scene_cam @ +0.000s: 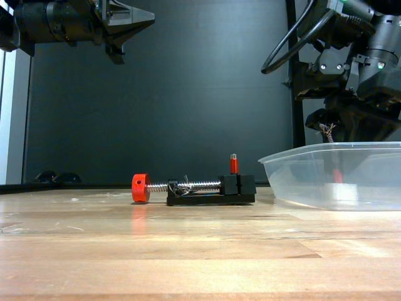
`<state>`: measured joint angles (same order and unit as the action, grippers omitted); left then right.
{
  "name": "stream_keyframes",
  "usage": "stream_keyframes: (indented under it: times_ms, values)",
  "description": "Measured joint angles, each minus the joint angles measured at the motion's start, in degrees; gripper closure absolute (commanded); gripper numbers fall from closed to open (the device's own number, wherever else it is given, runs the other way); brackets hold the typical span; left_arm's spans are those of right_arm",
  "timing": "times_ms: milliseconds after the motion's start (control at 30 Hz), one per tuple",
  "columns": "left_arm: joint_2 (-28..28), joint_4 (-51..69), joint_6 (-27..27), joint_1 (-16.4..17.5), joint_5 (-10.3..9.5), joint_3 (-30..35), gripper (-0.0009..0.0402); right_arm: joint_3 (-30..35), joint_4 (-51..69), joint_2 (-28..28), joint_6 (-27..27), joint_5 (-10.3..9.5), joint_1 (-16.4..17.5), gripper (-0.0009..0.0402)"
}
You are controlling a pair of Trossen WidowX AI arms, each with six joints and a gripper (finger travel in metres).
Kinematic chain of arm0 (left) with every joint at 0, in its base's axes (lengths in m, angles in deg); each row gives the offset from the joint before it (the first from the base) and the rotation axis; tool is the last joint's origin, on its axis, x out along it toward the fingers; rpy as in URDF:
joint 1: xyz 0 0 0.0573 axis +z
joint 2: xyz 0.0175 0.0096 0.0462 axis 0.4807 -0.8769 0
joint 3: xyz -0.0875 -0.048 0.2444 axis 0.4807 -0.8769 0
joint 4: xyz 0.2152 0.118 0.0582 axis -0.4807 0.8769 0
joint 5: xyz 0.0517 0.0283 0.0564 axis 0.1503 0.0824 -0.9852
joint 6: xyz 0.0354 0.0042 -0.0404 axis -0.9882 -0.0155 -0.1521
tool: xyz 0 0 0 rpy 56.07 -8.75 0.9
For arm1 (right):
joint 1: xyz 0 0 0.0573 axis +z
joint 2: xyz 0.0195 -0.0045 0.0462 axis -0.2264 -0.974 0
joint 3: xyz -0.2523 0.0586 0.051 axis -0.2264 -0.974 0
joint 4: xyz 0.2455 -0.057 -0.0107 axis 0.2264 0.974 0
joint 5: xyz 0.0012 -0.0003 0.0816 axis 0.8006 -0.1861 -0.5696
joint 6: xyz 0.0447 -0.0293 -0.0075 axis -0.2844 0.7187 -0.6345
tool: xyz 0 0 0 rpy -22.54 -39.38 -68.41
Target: Pick the RCA connector and install on taskboard
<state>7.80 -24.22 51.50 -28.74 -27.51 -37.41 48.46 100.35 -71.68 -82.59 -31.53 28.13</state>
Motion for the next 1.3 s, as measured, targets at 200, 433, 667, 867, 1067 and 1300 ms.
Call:
stream_keyframes:
  times_ms: [200,433,667,867,1067,1300]
  values:
    - [0.0,0.0,0.0,0.0,0.0,0.0,0.0393,0.0,-0.7,-0.3,0.0,0.0,0.0,0.0222]
    - [0.0,0.0,0.0,0.0,0.0,0.0,0.0393,0.0,-0.6,-0.3,0.0,0.0,0.0,0.0266]
    - [0.0,0.0,0.0,0.0,0.0,0.0,0.0393,0.0,-0.2,-0.2,0.0,0.0,0.0,0.0293]
    - [0.0,0.0,0.0,0.0,0.0,0.0,0.0393,0.0,0.0,-0.2,0.0,0.0,0.0,0.0308]
    - [0.0,0.0,0.0,0.0,0.0,0.0,0.0393,0.0,0.0,-0.1,0.0,0.0,0.0,0.0325]
    - [0.0,0.0,0.0,0.0,0.0,0.0,0.0393,0.0,-0.1,-0.1,0.0,0.02,-0.1,0.0357]
